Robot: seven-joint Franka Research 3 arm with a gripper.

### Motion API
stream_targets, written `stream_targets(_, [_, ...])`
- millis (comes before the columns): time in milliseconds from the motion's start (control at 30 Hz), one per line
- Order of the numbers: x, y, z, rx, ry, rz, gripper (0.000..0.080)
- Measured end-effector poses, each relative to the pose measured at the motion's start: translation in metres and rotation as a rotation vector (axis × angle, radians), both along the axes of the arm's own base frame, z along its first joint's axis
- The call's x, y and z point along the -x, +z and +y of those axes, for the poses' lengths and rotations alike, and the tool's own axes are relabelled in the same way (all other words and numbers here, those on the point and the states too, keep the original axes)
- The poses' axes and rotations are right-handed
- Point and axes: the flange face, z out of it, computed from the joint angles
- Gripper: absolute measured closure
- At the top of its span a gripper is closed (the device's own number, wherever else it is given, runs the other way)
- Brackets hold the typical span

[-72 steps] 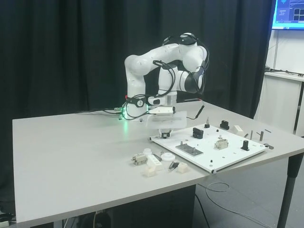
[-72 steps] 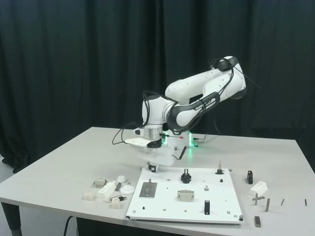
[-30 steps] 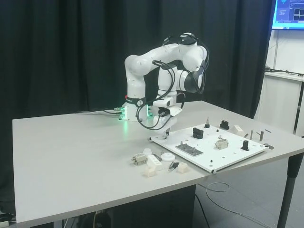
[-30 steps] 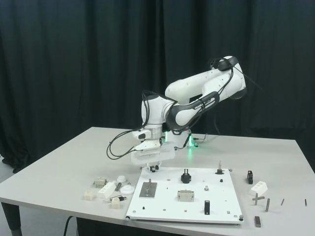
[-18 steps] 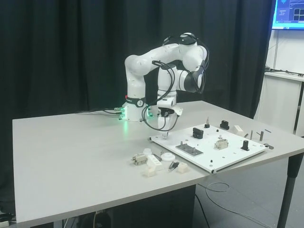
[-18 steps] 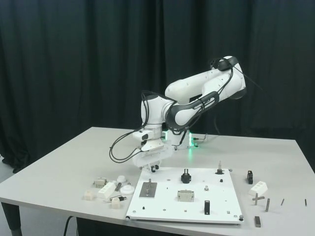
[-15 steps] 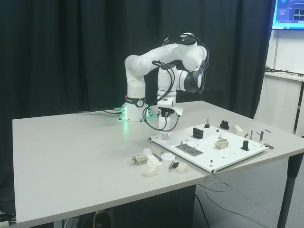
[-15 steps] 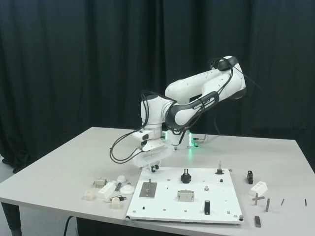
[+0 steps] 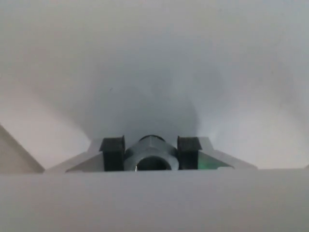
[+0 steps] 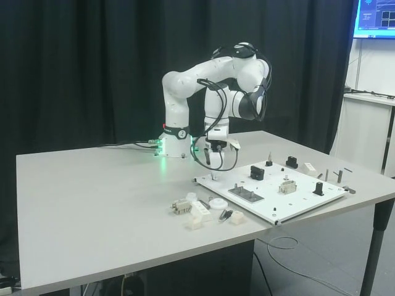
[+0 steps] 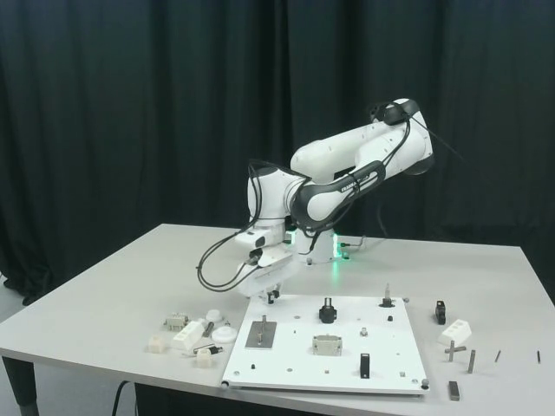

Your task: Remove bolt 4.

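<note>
In the wrist view my gripper is shut on a grey hex-headed bolt, one black fingertip pressed against each side of its head. The room views place this bolt at the corner of the white board nearest the arm's base. My gripper points straight down onto it, with the hand's cable looping beside it. In the second room view the gripper stands over the board's far left corner, and the bolt itself is too small to make out there.
Loose white and grey parts lie on the table beside the board. On the board stand a post on a grey plate, a black connector and a peg. More small parts lie beyond the board's right edge.
The hand has turned about its upright axis while staying over the same board corner. Its cable loop has swung round with it. Nothing else has moved.
</note>
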Motion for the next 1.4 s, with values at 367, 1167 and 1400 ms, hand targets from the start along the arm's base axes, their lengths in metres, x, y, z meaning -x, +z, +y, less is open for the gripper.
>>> stream_targets(367, [0.0,0.0,0.0,-0.003,0.103,0.001,0.0573])
stream_targets(1167, [-0.001,0.013,-0.003,-0.008,0.196,0.011,0.0573])
stream_targets(1400, [-0.001,0.02,-0.005,-0.01,0.195,0.012,0.0573])
